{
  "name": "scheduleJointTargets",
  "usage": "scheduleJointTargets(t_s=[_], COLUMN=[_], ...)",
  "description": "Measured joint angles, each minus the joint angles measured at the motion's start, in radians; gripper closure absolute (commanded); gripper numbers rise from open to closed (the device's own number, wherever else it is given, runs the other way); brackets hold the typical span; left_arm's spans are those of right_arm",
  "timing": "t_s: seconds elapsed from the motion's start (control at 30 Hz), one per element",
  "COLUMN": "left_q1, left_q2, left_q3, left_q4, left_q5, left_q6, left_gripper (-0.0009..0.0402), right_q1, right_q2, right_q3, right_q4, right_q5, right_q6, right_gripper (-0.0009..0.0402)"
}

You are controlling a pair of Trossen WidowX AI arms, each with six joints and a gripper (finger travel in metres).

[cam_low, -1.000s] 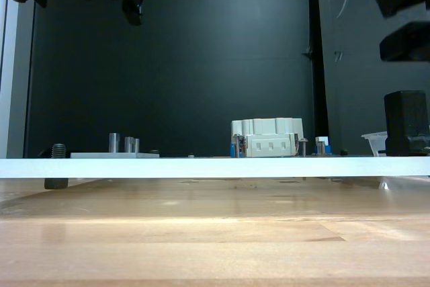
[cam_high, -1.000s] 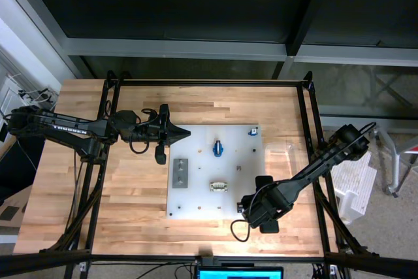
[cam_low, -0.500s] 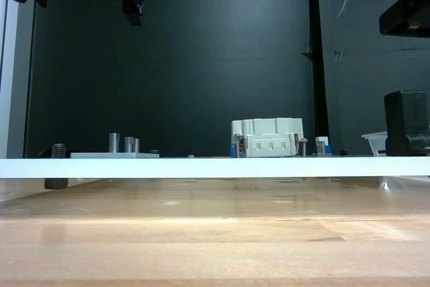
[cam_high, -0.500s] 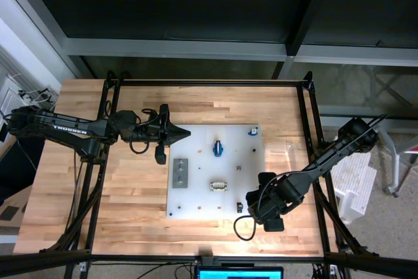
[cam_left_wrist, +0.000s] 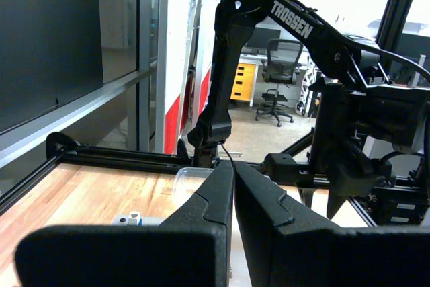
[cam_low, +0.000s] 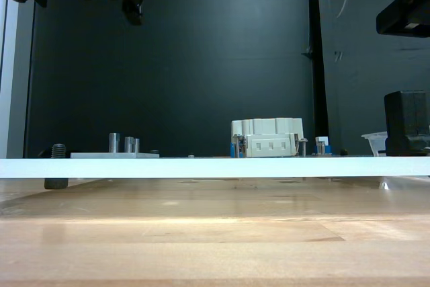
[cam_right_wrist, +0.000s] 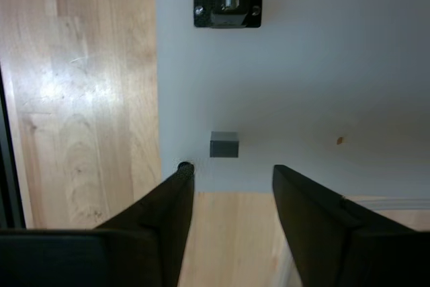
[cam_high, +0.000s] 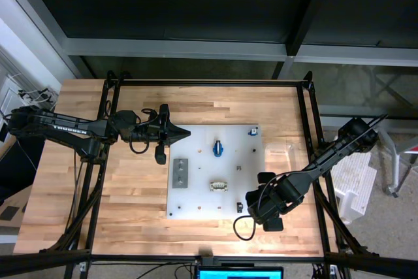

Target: Pick the 16mm bar and install on taskboard

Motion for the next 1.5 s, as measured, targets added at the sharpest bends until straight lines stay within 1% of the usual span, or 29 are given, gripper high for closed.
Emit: scheduleJointTargets(t_s=[0.27, 0.37, 0.47, 0.53, 0.73, 0.83, 1.03, 1.17, 1.23, 1.37, 1.43, 1.5], left_q1=[0.000, 0.000, 0.000, 0.000, 0.000, 0.000, 0.000, 0.000, 0.000, 0.000, 0.000, 0.000], left_q2=[0.000, 0.000, 0.000, 0.000, 0.000, 0.000, 0.000, 0.000, 0.000, 0.000, 0.000, 0.000], left_q3=[0.000, 0.000, 0.000, 0.000, 0.000, 0.000, 0.000, 0.000, 0.000, 0.000, 0.000, 0.000], left_q4=[0.000, 0.000, 0.000, 0.000, 0.000, 0.000, 0.000, 0.000, 0.000, 0.000, 0.000, 0.000], left_q5=[0.000, 0.000, 0.000, 0.000, 0.000, 0.000, 0.000, 0.000, 0.000, 0.000, 0.000, 0.000], left_q6=[0.000, 0.000, 0.000, 0.000, 0.000, 0.000, 0.000, 0.000, 0.000, 0.000, 0.000, 0.000], left_gripper=[0.0393, 0.0393, 0.0393, 0.0393, 0.0393, 0.0393, 0.0393, 0.0393, 0.0393, 0.0393, 0.0393, 0.0393], right_q1=[-0.036, -0.054, -0.078, -0.104, -0.213, -0.272, -0.396, -0.486, -0.524, -0.589, -0.612, -0.623], right_q2=[-0.043, -0.057, -0.075, -0.092, -0.167, -0.212, -0.335, -0.411, -0.443, -0.498, -0.520, -0.549], right_q3=[0.000, 0.000, -0.006, -0.017, -0.085, -0.123, -0.219, -0.262, -0.278, -0.317, -0.337, -0.365], right_q4=[0.003, 0.003, 0.004, 0.005, 0.093, 0.159, 0.361, 0.464, 0.519, 0.670, 0.746, 0.832], right_q5=[0.007, 0.009, 0.008, 0.006, 0.016, 0.058, 0.058, 0.027, 0.023, -0.053, -0.070, -0.075], right_q6=[-0.040, -0.076, -0.105, -0.129, -0.234, -0.290, -0.408, -0.492, -0.531, -0.568, -0.581, -0.587], right_gripper=[0.0397, 0.0387, 0.0396, 0.0392, 0.0394, 0.0393, 0.0393, 0.0393, 0.0393, 0.0393, 0.0393, 0.0393])
